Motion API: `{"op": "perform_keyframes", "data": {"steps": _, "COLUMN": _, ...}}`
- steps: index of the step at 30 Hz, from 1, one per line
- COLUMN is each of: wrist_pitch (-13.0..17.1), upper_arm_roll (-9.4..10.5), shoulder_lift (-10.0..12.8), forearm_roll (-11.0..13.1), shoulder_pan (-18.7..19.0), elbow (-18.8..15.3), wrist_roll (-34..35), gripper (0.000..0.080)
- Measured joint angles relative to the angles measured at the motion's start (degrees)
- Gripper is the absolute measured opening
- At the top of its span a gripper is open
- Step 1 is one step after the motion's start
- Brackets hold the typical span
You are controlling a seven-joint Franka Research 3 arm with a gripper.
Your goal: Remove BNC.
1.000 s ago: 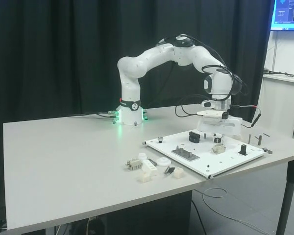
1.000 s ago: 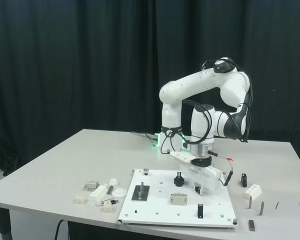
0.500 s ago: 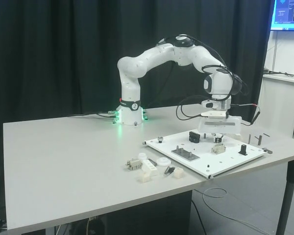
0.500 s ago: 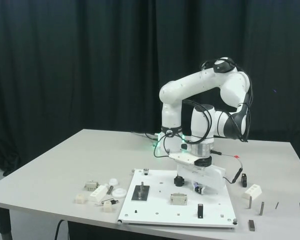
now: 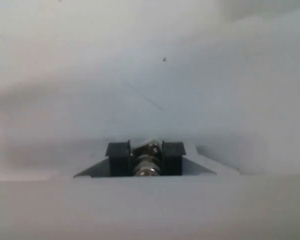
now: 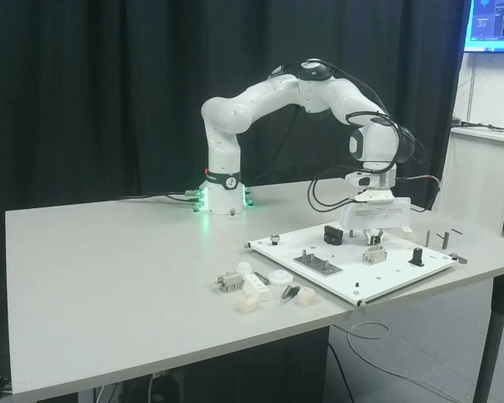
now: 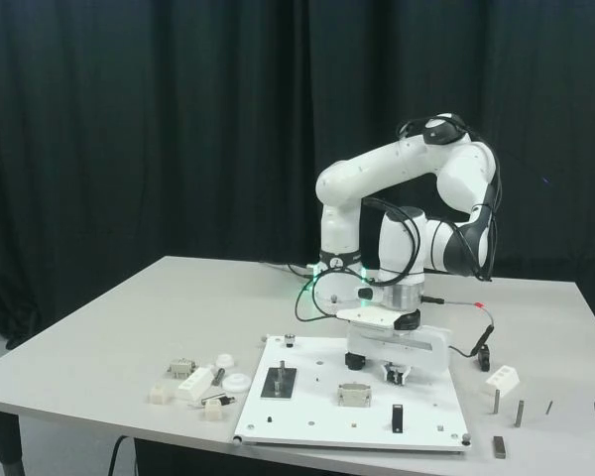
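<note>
Gripper (image 5: pixel 145 159) clamped on the BNC connector (image 5: pixel 146 165), held just above the white board (image 6: pixel 386 273) near its 12 o'clock edge; lift straight, avoiding sideways pull.

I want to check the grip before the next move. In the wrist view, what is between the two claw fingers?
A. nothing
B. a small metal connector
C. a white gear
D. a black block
B: the wrist view shows a small metal connector sitting between the two black fingers of the claw.
</note>
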Motion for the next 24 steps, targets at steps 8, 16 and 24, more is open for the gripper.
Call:
{"op": "perform_keyframes", "data": {"steps": 8, "wrist_pitch": -0.1, "upper_arm_roll": -0.01, "shoulder_lift": 0.0, "forearm_roll": 0.2, "shoulder_pan": 0.0, "elbow": 0.0, "wrist_roll": -11.2, "gripper": 0.013}}
{"op": "perform_keyframes", "data": {"steps": 16, "wrist_pitch": -0.2, "upper_arm_roll": -0.02, "shoulder_lift": 0.1, "forearm_roll": 0.2, "shoulder_pan": 0.0, "elbow": 0.0, "wrist_roll": -16.9, "gripper": 0.013}}
{"op": "perform_keyframes", "data": {"steps": 24, "wrist_pitch": -0.2, "upper_arm_roll": -0.02, "shoulder_lift": 0.1, "forearm_roll": 0.2, "shoulder_pan": 0.0, "elbow": 0.0, "wrist_roll": -21.6, "gripper": 0.013}}
